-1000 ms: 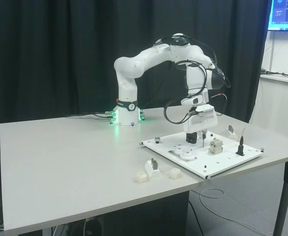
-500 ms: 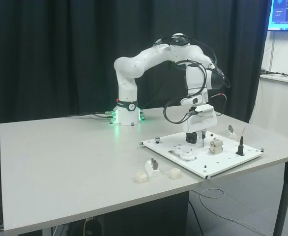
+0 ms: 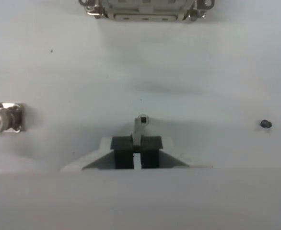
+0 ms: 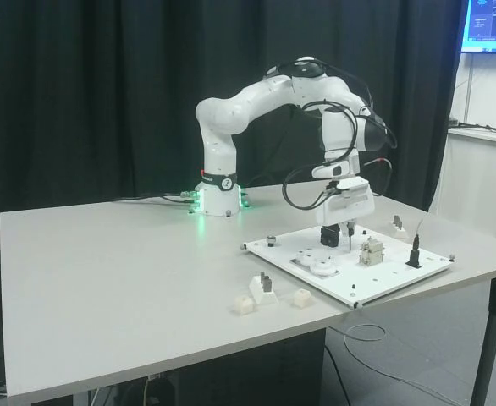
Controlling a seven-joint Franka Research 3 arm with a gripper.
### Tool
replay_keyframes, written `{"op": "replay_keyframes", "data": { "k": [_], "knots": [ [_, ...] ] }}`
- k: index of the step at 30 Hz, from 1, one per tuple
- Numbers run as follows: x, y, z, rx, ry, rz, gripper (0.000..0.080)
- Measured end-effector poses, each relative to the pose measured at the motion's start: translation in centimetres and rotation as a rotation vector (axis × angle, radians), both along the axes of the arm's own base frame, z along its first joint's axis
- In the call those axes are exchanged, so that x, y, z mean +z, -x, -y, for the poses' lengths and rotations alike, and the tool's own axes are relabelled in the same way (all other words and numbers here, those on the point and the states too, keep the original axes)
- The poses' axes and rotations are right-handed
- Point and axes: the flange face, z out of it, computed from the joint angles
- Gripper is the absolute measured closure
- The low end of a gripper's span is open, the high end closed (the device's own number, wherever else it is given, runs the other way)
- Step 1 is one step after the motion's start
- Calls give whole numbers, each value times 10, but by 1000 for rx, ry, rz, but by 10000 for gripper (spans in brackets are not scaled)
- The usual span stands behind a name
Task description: Insert square peg 1.
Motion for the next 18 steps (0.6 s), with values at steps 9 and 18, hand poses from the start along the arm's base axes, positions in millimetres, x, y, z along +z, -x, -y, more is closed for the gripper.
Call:
{"op": "replay_keyframes", "data": {
  "k": [9,18],
  "knots": [
    [0,2,1,-2,2,-1,774],
    [0,2,1,-4,2,-2,774]
  ]
}}
